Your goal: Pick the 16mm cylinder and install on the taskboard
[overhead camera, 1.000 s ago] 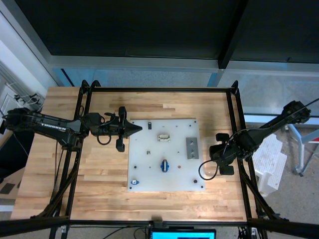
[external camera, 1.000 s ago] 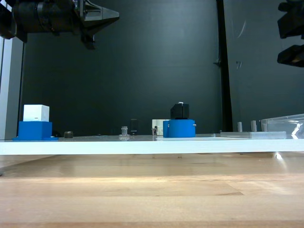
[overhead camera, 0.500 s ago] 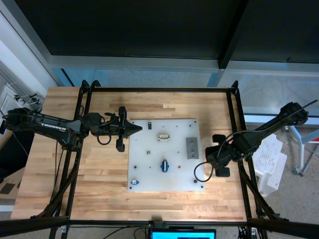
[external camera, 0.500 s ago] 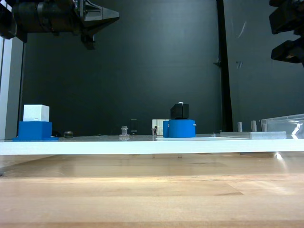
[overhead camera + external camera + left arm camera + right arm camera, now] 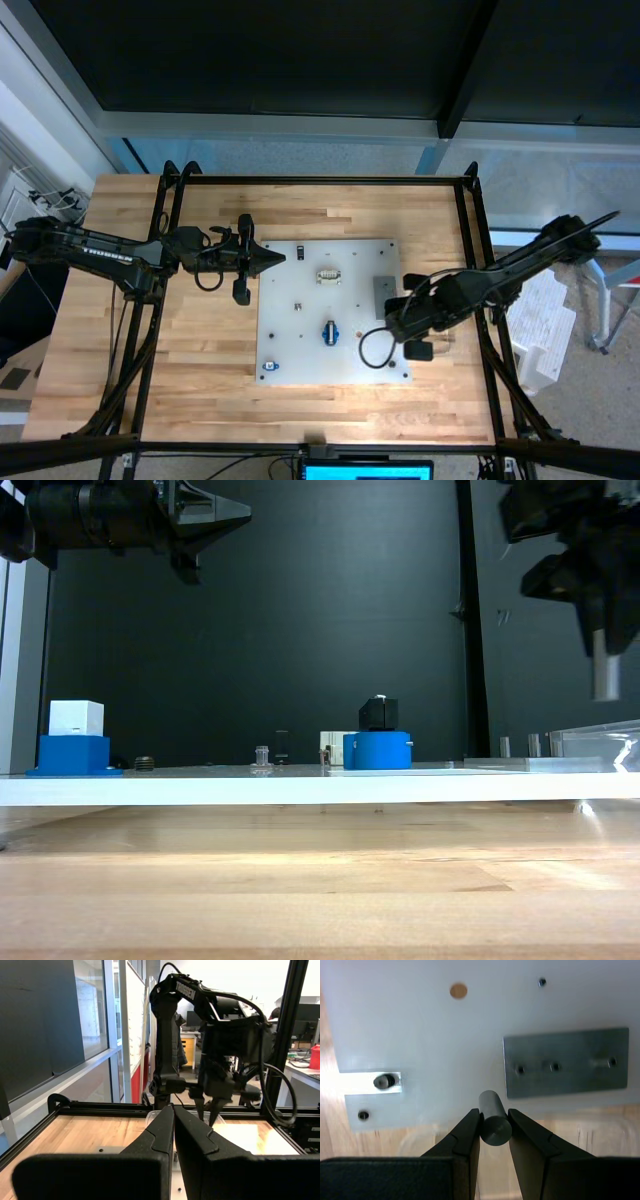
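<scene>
The right gripper (image 5: 494, 1119) hung over the right side of the board (image 5: 435, 1040), its fingers (image 5: 465, 1135) clamped on the cylinder (image 5: 495, 1127). The cylinder was held upright in the air, clear of the board, just beside the grey plate (image 5: 565, 1062). The left gripper (image 5: 278, 258) hovered high near the board's far-left corner, fingers together. The board lay mid-worktop (image 5: 180, 350).

Right claw (image 5: 494, 1119) hangs clear above taskboard (image 5: 300, 345) beside grey plate (image 5: 565, 1062); left claw (image 5: 280, 257) high over left edge.
</scene>
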`<state>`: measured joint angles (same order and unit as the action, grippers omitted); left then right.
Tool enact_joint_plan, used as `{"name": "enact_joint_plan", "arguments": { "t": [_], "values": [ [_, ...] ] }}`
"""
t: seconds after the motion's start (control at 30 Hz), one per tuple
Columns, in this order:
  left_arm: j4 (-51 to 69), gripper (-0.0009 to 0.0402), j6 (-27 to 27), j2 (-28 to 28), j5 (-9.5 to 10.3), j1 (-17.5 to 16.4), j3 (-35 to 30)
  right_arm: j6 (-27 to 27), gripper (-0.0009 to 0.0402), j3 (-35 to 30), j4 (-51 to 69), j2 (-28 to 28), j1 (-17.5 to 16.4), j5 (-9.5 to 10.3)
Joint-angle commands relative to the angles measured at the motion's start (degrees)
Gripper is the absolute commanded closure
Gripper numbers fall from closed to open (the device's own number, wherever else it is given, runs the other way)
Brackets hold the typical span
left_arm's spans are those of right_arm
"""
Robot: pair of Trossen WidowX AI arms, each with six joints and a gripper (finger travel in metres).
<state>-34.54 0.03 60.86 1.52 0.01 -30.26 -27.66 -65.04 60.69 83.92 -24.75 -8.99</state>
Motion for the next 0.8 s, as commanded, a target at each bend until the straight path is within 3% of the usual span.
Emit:
{"name": "enact_joint_plan", "arguments": {
  "t": [0.03,0.43,0.8],
  "values": [
    [0.0,0.0393,0.0,0.0,0.0,0.0,0.0,0.1,0.0385,-2.9,-0.9,3.6,0.9,0.0],
    [0.0,0.0393,0.0,0.0,0.0,0.0,0.0,0.0,0.0385,-10.8,-2.4,13.1,2.1,0.0],
    [0.0,0.0393,0.0,0.0,0.0,0.0,0.0,-0.1,0.0385,-14.6,-3.2,18.1,2.2,0.0]
  ]
}}
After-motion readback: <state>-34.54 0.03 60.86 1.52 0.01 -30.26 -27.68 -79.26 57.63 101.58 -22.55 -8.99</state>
